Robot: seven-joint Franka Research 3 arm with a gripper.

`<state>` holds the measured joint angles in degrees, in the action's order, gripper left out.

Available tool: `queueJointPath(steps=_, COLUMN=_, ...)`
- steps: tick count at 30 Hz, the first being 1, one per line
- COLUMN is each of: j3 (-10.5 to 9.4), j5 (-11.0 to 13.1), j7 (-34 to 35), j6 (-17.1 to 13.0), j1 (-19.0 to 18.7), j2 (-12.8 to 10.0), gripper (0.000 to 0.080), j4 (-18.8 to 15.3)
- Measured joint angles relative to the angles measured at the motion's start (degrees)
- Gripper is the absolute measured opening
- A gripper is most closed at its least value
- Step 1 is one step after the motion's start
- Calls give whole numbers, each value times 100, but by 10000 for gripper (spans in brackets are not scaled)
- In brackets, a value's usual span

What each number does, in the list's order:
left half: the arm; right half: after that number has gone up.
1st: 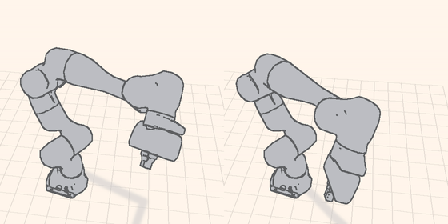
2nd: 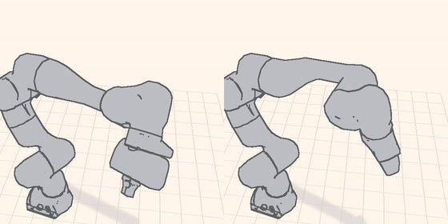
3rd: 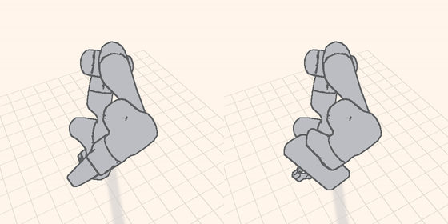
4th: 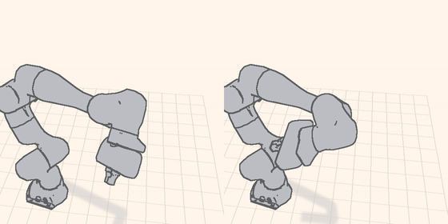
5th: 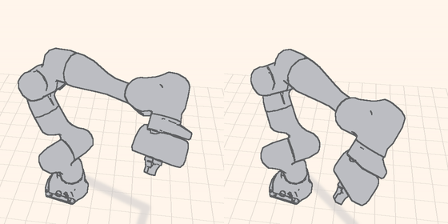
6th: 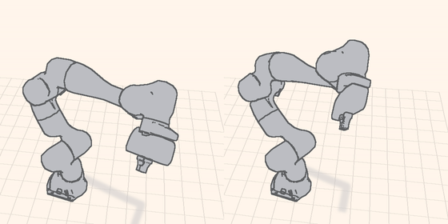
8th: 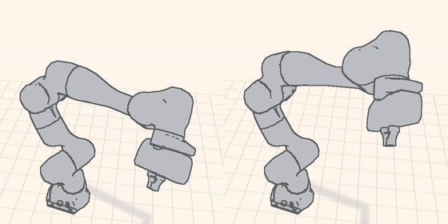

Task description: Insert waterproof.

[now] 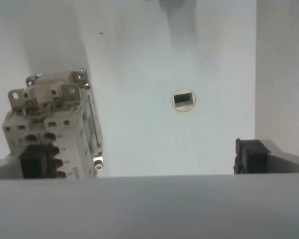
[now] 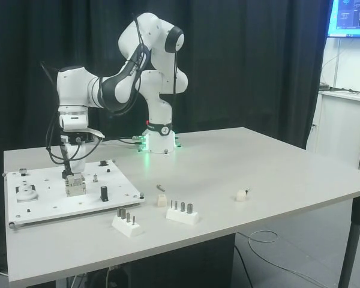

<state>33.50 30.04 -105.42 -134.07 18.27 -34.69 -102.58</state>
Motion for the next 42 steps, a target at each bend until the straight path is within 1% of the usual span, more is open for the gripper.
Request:
queueJointPath(steps=31, j3=-8, j5=13, j7=9, j6=2, j1=0, j2=-2, gripper=800, j4=0)
queueJointPath(steps=37, j3=-58, j5=159, j7=9, j6=22, j1=0, j2=-44, gripper=800, j4=-5)
queueJointPath(steps=42, j3=-74, j5=160, j7=9, j6=15, j1=-7, j2=-57, gripper=800, j4=9)
